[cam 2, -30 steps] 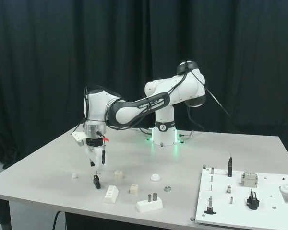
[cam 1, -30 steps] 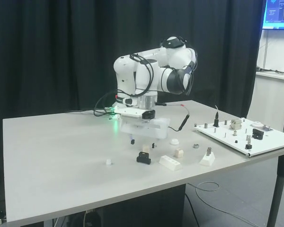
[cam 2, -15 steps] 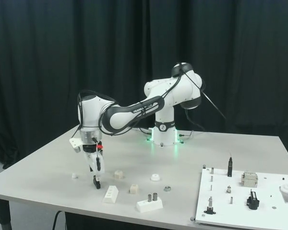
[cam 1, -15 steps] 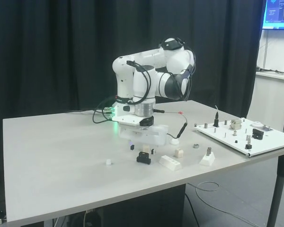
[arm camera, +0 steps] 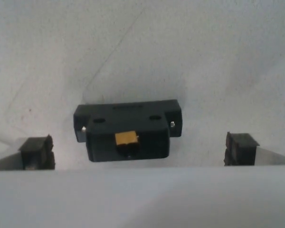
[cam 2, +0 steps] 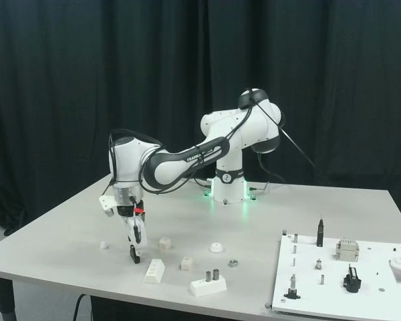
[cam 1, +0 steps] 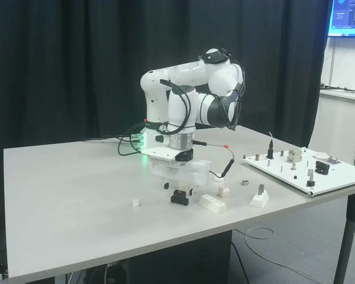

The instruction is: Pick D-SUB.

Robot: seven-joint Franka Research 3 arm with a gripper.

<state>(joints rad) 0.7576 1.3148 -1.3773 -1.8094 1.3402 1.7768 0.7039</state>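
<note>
Gripper (arm camera: 137, 152) was spread wide, straddling black D-SUB (arm camera: 128, 129) on table (arm camera: 218, 57), fingertips at 3 and 9 o'clock. No contact yet; close & lift remained.

Colours, wrist view
Black D-SUB (arm camera: 128, 129) on plain grey table (arm camera: 218, 57); black fingertips (arm camera: 241, 148) beside D-SUB; white arm (cam 1: 183, 89).

I see the D-SUB (arm camera: 128, 131) as matt black plastic with small shiny metal screws. Under it, my table (cam 1: 65, 195) looks smooth, matt grey. Behind the table hangs black cloth curtain (cam 2: 87, 80).
</note>
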